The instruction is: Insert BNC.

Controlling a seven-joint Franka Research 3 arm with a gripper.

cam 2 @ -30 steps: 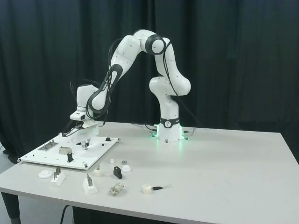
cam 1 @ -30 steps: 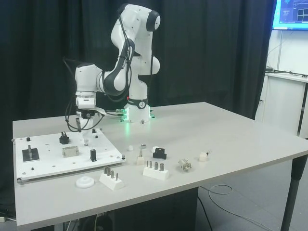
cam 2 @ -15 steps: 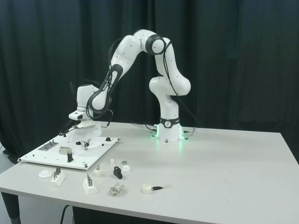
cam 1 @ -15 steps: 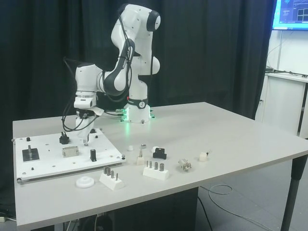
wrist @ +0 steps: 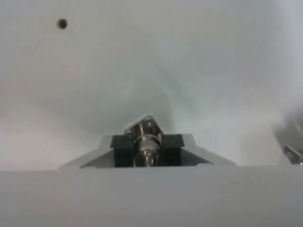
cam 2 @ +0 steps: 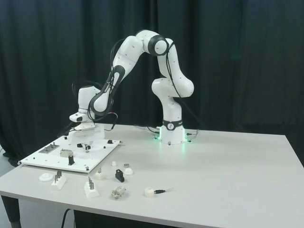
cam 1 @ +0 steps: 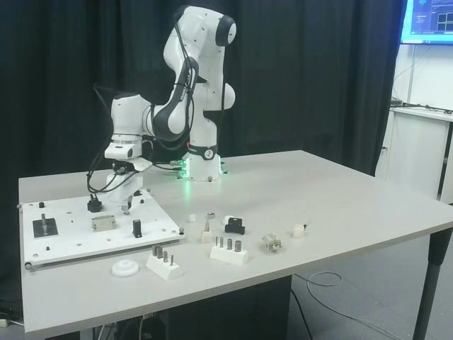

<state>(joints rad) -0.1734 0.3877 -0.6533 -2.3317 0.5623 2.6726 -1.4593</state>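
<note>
Arm over white board, metal connector between the fingers.
Wrist view: gripper (wrist: pixel 147 150) was closed on shiny ribbed metal connector (wrist: pixel 146 144), w/ black pads either side; lower part cut off by a blurred white band, smooth white board (wrist: pixel 142 61) beyond w/ one small dark hole.
1st room view: gripper (cam 1: pixel 125 200) hung just above board (cam 1: pixel 95 227) at its far side; connector too small to make out.
2nd room view: same spot; small parts on grey table (cam 2: pixel 228 171) hard to tell apart.

No legible text, label, brand or number is shown; writing on the screen (cam 1: pixel 427 21) above the table's far right corner cannot be read.
</note>
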